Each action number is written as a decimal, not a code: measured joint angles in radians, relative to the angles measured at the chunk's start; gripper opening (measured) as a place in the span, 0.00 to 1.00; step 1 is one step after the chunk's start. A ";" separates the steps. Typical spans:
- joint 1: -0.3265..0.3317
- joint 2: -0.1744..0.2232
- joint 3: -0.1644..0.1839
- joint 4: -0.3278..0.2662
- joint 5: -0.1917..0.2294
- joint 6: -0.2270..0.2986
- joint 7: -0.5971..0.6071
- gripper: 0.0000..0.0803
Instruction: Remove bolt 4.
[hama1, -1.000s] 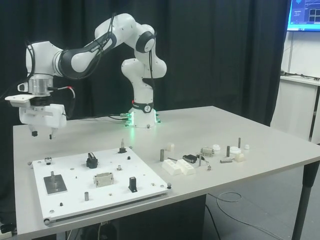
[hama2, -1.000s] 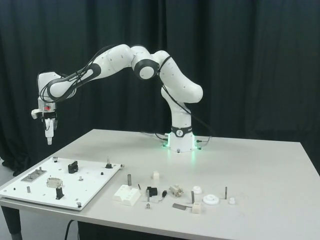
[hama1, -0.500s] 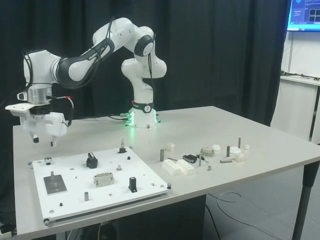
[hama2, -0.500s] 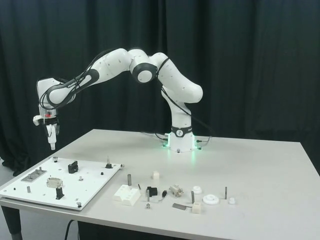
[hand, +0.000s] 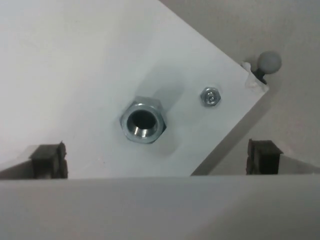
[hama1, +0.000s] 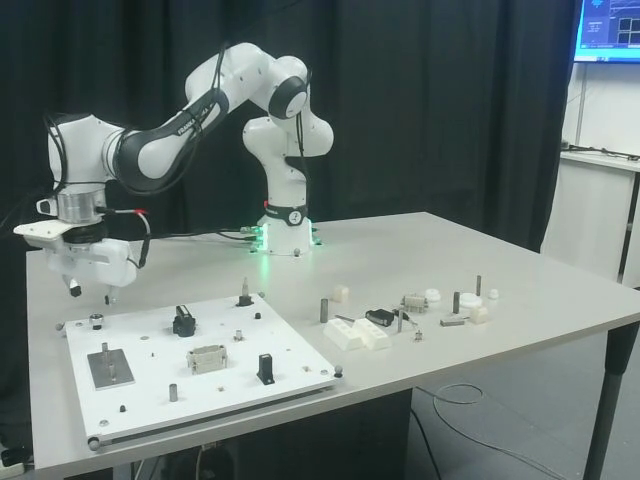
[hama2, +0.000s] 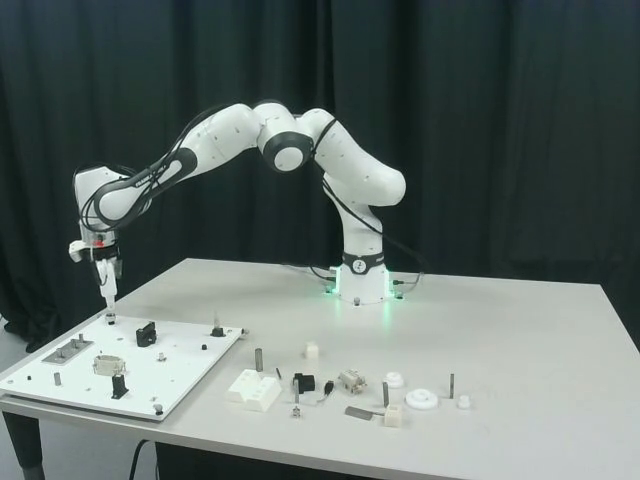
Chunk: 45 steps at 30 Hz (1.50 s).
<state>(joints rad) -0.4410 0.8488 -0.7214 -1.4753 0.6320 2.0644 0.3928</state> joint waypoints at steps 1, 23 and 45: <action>0.000 0.003 0.000 0.000 0.000 0.001 0.000 1.00; -0.003 0.042 0.024 -0.001 0.011 0.059 0.000 1.00; -0.003 0.058 0.036 -0.001 0.023 0.101 0.000 1.00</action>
<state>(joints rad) -0.4438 0.9071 -0.6852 -1.4763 0.6551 2.1652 0.3931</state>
